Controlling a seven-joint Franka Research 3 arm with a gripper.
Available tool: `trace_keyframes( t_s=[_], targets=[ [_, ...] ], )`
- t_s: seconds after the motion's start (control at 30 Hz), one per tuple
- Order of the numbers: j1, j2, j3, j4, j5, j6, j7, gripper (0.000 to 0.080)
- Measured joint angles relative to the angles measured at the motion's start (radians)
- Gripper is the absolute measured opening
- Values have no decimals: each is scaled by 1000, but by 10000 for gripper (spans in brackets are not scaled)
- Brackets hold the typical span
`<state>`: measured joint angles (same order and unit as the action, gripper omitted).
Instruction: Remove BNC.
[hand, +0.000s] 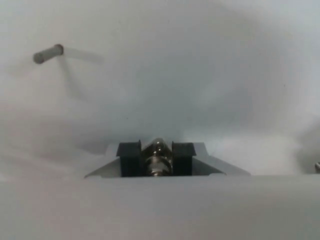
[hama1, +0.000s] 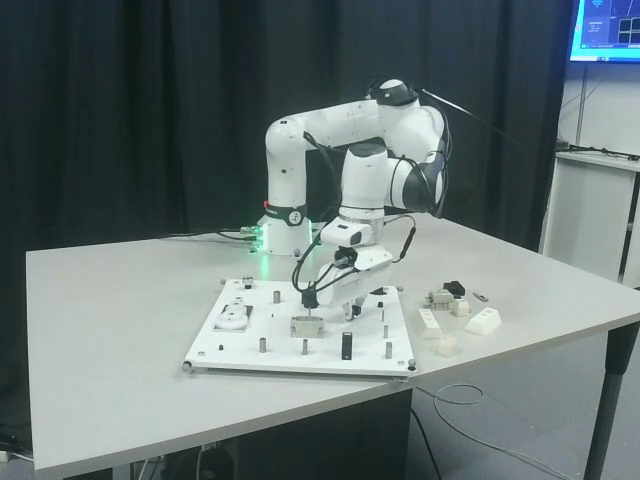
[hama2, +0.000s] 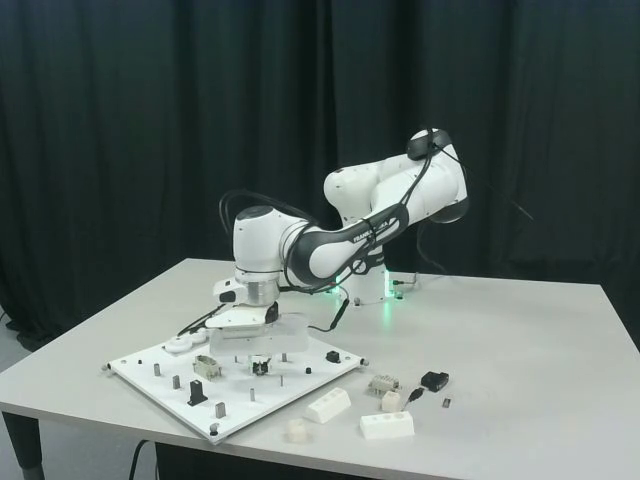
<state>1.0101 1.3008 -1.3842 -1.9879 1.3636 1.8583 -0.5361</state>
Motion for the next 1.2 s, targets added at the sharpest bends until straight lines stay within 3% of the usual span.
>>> trace_keyframes(
  t_s=[0.43, 1.2],
  targets=[
    [2, 0, 0, 0, -2, 1, -64, 127],
    [7, 0, 0, 0, -12, 10, -66, 127]
  ],
)
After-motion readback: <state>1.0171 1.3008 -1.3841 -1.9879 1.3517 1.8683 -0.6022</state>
